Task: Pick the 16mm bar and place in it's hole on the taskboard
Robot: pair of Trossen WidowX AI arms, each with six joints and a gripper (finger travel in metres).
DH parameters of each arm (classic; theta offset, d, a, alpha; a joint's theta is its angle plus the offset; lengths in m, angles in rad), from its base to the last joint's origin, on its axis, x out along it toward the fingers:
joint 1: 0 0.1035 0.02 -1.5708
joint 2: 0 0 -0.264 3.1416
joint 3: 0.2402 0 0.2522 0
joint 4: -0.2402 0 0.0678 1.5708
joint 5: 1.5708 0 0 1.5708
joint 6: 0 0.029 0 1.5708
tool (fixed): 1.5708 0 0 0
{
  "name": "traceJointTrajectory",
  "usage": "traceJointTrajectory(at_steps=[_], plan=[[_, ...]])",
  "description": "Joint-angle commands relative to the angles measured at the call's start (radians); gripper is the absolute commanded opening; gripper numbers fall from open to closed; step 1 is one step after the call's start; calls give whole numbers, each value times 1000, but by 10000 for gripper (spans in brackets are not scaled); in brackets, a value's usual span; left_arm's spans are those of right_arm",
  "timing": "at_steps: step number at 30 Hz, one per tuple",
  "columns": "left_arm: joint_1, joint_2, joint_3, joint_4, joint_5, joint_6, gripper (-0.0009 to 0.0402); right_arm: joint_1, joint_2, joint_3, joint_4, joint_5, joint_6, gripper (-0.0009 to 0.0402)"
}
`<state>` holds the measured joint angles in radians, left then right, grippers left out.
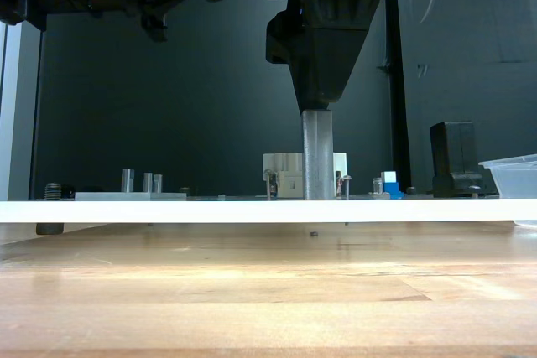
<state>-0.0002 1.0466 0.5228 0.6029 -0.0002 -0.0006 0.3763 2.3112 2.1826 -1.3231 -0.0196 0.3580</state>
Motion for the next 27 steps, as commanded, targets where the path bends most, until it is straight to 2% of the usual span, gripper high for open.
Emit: traceJointTrajectory(at_steps=[1, 27], plan=[[0, 0, 0, 0, 0, 0, 0, 0, 0, 0, 0, 0, 0, 232], [0, 0, 0, 0, 0, 0, 0, 1, -50, 0, 0, 1, 2, 232]])
